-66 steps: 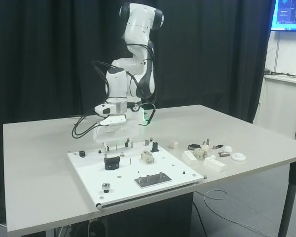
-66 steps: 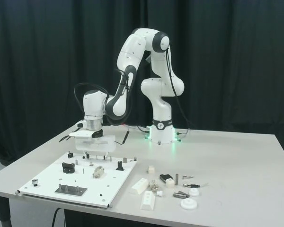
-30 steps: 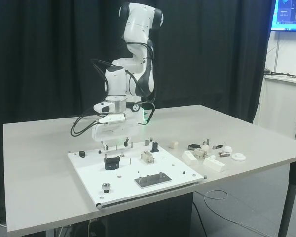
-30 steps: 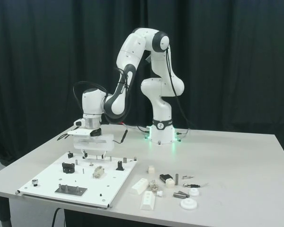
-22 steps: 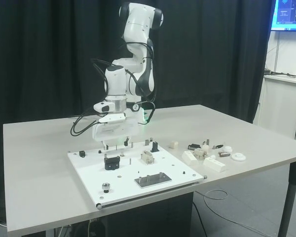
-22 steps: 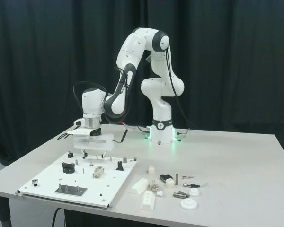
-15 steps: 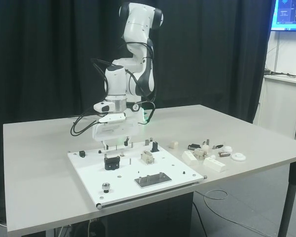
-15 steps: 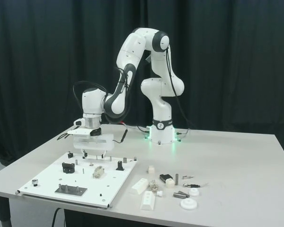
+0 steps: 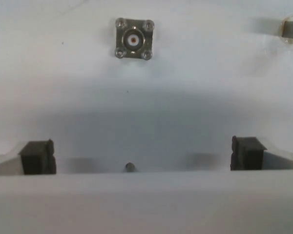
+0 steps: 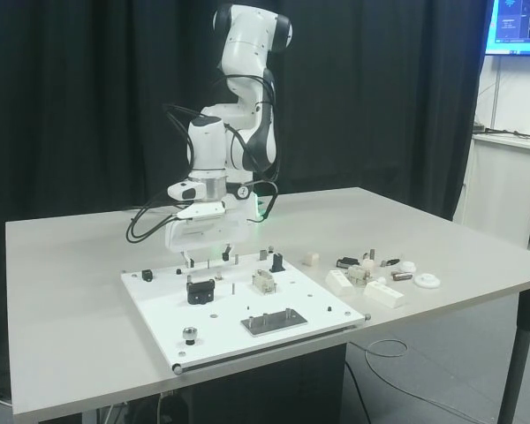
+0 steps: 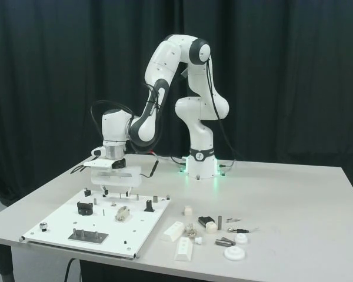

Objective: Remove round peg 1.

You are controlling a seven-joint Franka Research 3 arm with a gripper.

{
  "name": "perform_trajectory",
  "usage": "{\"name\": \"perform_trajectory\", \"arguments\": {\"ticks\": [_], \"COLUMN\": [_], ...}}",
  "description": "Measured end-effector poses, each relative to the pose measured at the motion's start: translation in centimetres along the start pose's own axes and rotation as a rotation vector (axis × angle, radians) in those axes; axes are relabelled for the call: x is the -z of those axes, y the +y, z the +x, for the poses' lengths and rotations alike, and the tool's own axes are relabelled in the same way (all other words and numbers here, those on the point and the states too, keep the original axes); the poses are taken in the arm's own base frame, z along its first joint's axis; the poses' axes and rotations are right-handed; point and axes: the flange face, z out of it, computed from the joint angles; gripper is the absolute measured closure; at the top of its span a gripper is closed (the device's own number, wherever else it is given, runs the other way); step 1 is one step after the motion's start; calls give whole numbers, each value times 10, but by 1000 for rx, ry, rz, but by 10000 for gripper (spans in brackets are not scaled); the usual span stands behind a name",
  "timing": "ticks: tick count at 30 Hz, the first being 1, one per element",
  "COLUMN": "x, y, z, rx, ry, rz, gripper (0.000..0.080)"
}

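Observation:
My gripper hovers a little above the back part of the white board, open, fingers wide apart and holding nothing. In the wrist view the two black pads stand far from each other around the gripper. The tip of a small grey round peg shows between them, standing in the board, touched by neither pad. A square metal connector sits on the board beyond it. From the second room view the gripper hangs over the board's far side.
The board also carries a black bracket, a grey plate with upright pins, a small knob and a black block. Several loose white and metal parts lie on the table right of the board. Black cables hang from the wrist.
Since the earliest frames the gripper has risen slightly above the board and shifted a little to the left. Over the last second it has held still.

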Motion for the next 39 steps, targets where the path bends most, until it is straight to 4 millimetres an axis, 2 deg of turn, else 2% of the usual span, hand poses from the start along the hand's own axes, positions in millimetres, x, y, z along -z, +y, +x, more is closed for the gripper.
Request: {"name": "perform_trajectory", "arguments": {"ticks": [39], "x": [-7], "y": [7], "z": [-7], "rx": [20], "ry": [-27], "rz": [-9], "gripper": [3]}}
